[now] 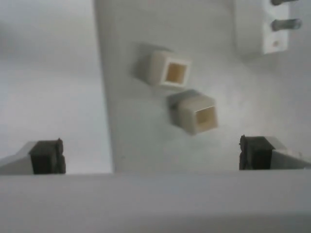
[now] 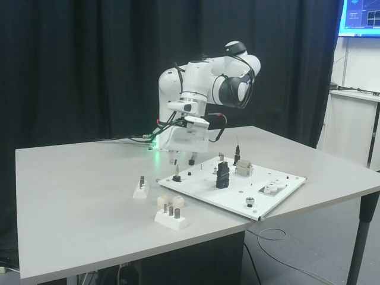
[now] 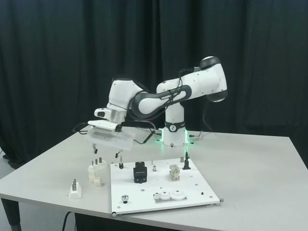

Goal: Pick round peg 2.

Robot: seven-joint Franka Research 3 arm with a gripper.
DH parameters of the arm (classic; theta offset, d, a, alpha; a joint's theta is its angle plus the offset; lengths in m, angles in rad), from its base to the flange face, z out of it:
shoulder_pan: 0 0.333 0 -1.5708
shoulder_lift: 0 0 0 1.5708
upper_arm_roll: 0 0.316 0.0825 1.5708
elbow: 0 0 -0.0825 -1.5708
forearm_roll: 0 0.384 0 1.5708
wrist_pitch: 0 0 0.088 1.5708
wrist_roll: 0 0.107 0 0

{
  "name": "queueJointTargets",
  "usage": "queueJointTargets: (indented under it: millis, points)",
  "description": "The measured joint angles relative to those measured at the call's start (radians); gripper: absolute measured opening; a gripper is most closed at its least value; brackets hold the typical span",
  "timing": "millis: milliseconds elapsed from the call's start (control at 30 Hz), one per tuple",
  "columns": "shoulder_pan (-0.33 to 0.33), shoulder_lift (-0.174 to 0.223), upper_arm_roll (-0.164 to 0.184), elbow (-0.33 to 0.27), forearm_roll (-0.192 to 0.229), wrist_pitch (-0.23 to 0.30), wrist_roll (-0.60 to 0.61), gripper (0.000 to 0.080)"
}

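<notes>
Now the gripper (image 1: 150,154) hung released, fingers wide apart, above the surface (image 2: 71,178), while the upright peg (image 1: 285,23) stood in its white holder (image 1: 275,29) off to one side, not between the fingers.

White board (image 2: 270,205) w/ black block (image 2: 222,176), prob. gears (image 2: 272,189).

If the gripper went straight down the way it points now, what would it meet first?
Probably the two white square sockets on the white board, which lie between the open gripper's fingertips in the wrist view. The peg holder sits off to one side. Depth is unclear.
</notes>
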Motion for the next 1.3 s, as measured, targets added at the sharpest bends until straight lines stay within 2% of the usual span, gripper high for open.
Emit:
queueJointTargets:
  millis: [233,767,1167,1300]
  points:
    - [-0.104,0.007,0.027,0.084,0.002,-0.007,-0.024,0.0800]
    - [-0.317,0.034,0.084,0.284,0.025,-0.077,-0.027,0.0800]
    - [-0.459,0.042,0.132,0.473,0.020,-0.109,-0.028,0.0800]
    - [-0.507,0.046,0.145,0.542,0.001,-0.125,-0.026,0.0800]
